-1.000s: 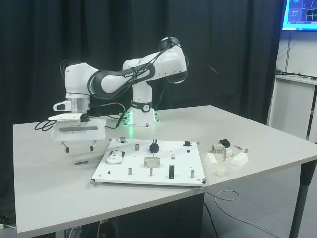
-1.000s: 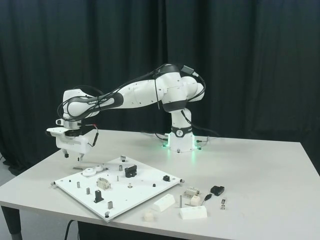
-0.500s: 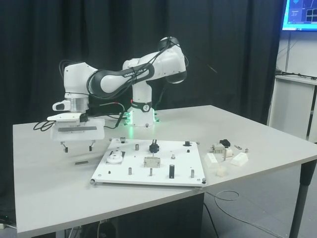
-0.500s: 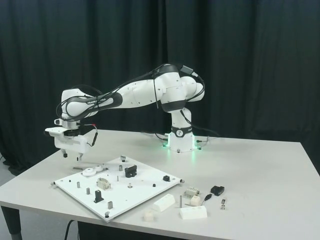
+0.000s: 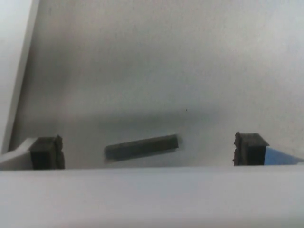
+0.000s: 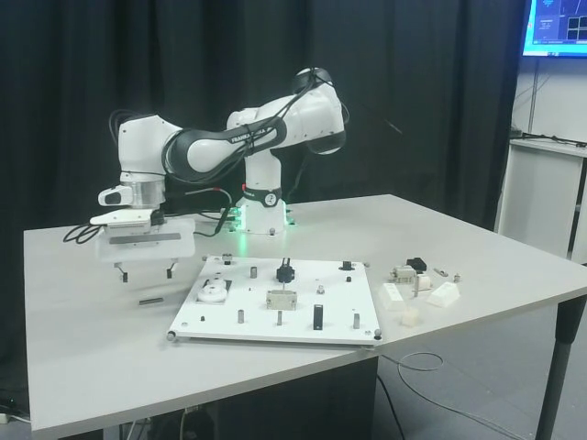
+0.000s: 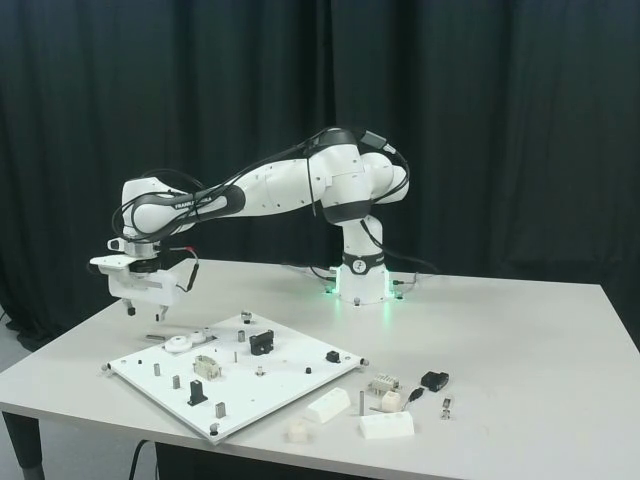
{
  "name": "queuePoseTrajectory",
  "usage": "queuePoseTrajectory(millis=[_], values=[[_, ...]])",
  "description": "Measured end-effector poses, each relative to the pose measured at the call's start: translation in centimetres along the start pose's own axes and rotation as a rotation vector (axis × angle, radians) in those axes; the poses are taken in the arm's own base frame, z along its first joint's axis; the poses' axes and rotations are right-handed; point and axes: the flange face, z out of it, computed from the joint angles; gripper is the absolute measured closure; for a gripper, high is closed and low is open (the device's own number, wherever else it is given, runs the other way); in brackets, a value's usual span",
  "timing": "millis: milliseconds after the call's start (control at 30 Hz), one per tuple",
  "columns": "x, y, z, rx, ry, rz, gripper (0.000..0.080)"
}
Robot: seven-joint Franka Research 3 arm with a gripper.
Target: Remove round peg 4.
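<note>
The gripper [image 6: 145, 272] is standing wide open and empty, its two black fingertips [image 5: 46, 153] spread well apart over the grey table [image 6: 83, 348], and over the last second it has been rising: in both room views it is now hanging a little higher than it was. The round peg [image 5: 141, 146] is lying on its side on the table just beside the white board [image 6: 293, 321], below the gap between the fingers and touching neither. Judging by this, the peg is already out of the board and set down, so the task looks all but done. The white arm [image 7: 270, 190] is reaching far out from its base, wrist pointing straight down.
</note>
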Motion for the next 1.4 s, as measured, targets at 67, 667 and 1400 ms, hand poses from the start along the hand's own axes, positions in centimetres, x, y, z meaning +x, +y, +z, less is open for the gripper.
queuePoseTrajectory(millis=[67,667,1400], values=[[-0.1,-0.1,0.0,0.003,-0.007,-0.001,0.0003],[-1.6,-2.1,-1.4,0.058,-0.133,-0.032,0.0003],[-6.9,-6.9,-2.7,0.032,-0.197,-0.049,0.0003]])
